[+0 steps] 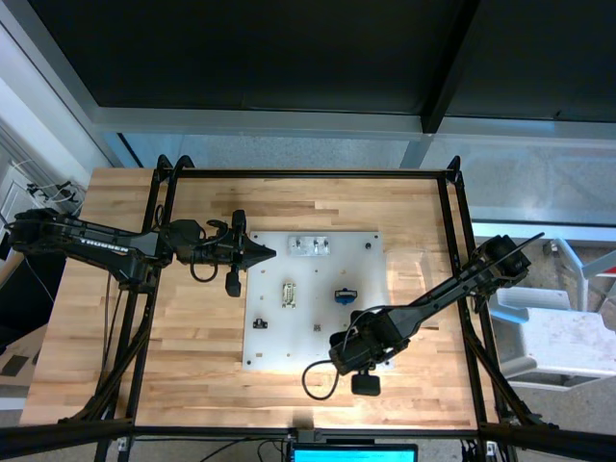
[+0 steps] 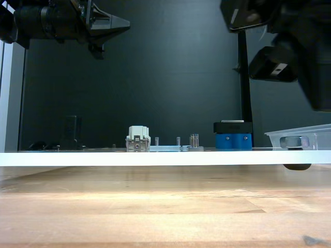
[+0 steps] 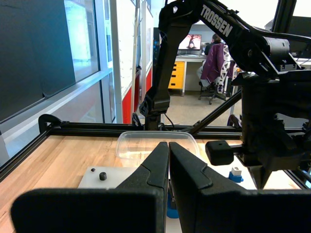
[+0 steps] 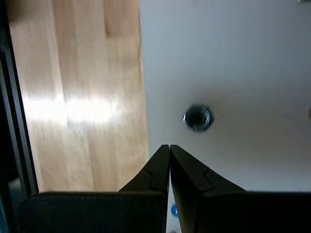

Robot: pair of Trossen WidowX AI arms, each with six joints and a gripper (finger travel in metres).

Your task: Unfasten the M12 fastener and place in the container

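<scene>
While my right arm reaches in from the table's right edge, my right gripper (image 1: 339,360) hangs over the near right part of the white board (image 1: 279,342). Fingers pressed tip to tip, nothing between them; the right wrist view shows this plainly (image 4: 169,146).

Nut (image 4: 198,118): silver ring with a dark centre, seen from above on the white board surface. It sits just beyond my closed fingertips, apart from them, no contact. Probably seated on its stud, given the dark middle, but from straight overhead I cannot tell for sure. In the high view my own wrist covers that spot.

Container (image 2: 310,132): clear shallow tray at the board's right side, well apart from my right fingertips. In the low view a small grey shape shows against its near wall; I cannot tell from there whether it is in front of the tray or inside it. The left wrist view looks across the board at the same tray (image 3: 155,134).

Left gripper (image 1: 268,253): raised above the board's far left edge, pointing inward, fingers closed flat against each other (image 3: 168,148), empty.

Blue block (image 2: 232,139) stands mid-board, left of the tray.
</scene>
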